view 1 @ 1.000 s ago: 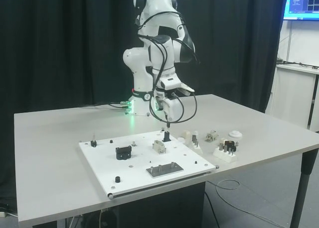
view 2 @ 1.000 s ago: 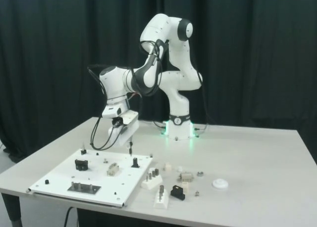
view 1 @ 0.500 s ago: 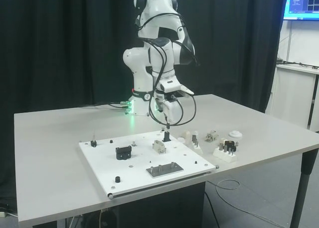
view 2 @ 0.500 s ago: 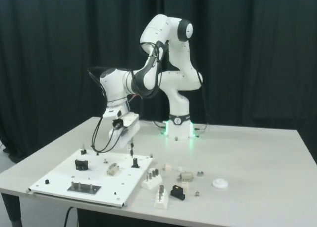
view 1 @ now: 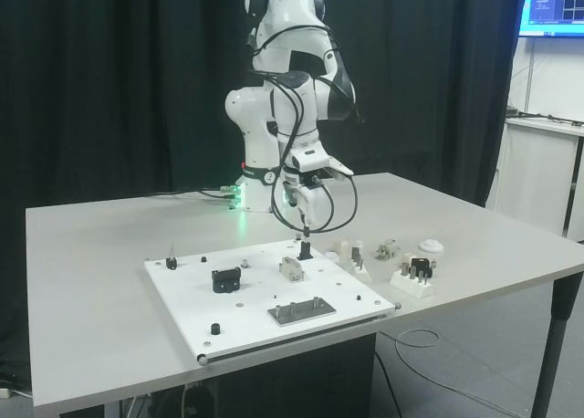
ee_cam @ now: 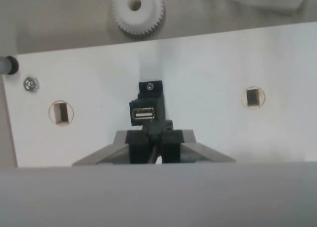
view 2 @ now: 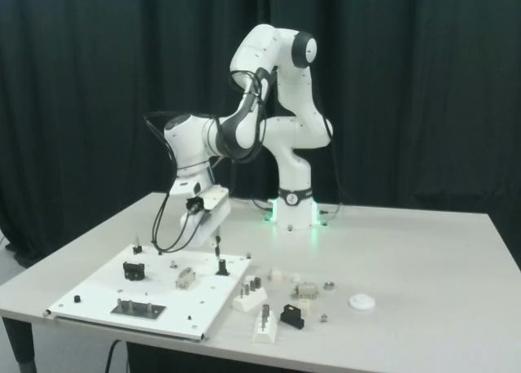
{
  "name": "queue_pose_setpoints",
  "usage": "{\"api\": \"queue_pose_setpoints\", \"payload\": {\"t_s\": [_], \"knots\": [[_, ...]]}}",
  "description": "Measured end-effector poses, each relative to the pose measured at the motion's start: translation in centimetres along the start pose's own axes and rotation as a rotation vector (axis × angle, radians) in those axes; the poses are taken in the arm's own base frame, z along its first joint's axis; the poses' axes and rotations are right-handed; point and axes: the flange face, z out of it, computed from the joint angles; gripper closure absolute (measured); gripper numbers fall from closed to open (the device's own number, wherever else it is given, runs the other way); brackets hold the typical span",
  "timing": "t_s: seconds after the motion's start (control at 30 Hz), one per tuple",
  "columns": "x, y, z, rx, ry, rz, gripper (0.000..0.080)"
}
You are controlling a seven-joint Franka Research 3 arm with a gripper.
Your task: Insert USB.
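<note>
Down comes the gripper (ee_cam: 154,146) from where it hung a second ago, closing on the white board (view 1: 265,295). Its fingers are pinched on the USB plug (ee_cam: 157,130), a small, stiff, light black piece gripped by its body, poised just above the black USB socket (ee_cam: 147,108). The socket's metal mouth looks unforgiving of tilt.

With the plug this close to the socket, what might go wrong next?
1. In the wrist view the USB plug held in the gripper sits just short of the black USB socket, seemingly slightly off its opening; it may catch on the rim.
2. The cable loops beside the gripper and might tug the plug askew.
3. Pushing hard may shift the white board.
</note>
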Motion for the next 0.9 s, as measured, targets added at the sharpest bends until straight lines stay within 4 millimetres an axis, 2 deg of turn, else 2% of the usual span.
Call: {"api": "queue_pose_setpoints", "payload": {"t_s": [0.9], "knots": [[-0.47, -0.56, -0.41, 0.006, 0.011, -0.022, 0.0756]]}}
